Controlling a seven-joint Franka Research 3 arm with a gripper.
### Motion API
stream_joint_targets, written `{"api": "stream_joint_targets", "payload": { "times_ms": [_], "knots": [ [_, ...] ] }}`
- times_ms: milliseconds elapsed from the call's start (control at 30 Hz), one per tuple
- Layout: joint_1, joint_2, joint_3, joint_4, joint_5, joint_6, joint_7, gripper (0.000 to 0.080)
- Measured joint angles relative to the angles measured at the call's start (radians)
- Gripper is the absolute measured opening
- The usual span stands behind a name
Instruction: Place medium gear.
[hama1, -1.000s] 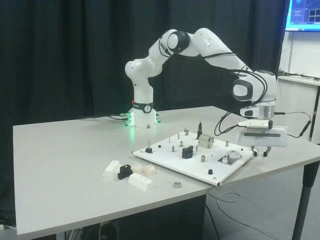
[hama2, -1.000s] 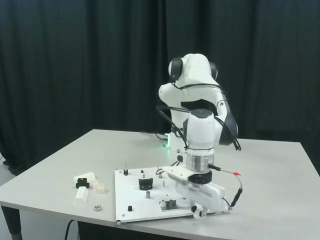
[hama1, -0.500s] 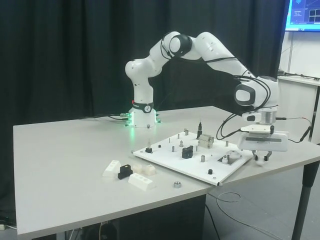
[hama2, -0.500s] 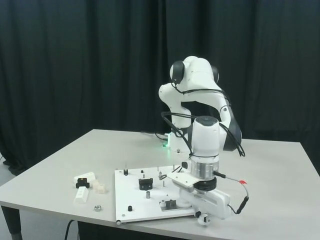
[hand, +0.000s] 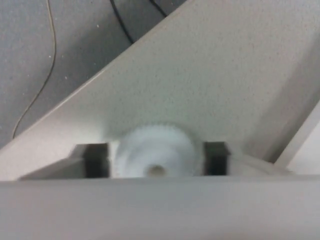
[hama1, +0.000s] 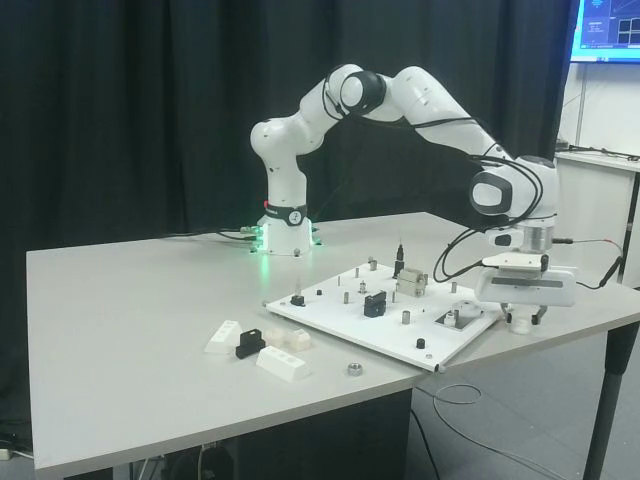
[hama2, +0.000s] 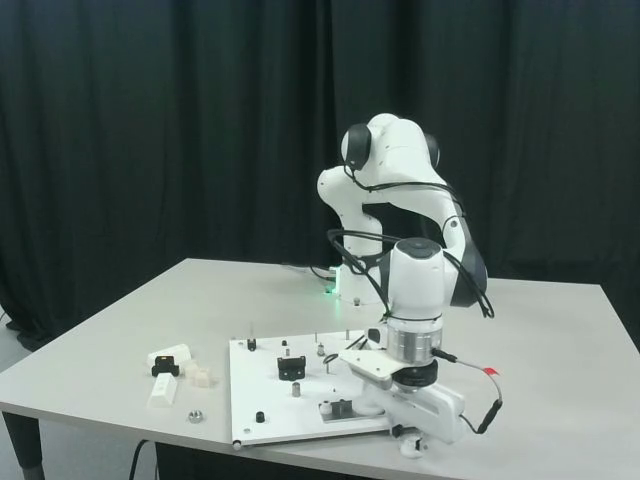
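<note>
Presently the gripper (hand: 157, 159) is low over the grey table (hama1: 130, 290), near its edge just beyond the corner of the white board (hama1: 385, 322). Its black fingers (hand: 96, 160) stand on either side of the white medium gear (hand: 156, 154), clamped on it, against the table surface.

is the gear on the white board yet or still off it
Off it. The gear sits between the gripper fingers on bare grey table, beside the white board.
</note>
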Motion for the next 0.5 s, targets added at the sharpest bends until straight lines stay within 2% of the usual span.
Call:
{"api": "stream_joint_targets", "payload": {
  "times_ms": [67,100,267,300,500],
  "knots": [
    [0.0,0.0,-0.001,0.002,0.0,0.0,0.0,0.0283],
    [0.0,0.0,-0.002,0.004,0.0,0.0,0.0,0.0568],
    [0.001,0.0,-0.014,0.022,0.0,-0.015,0.003,0.0568],
    [0.001,0.0,-0.018,0.028,0.0,-0.024,0.004,0.0742],
    [0.002,-0.005,-0.046,0.086,-0.002,-0.116,0.006,0.0742]
  ]
}}
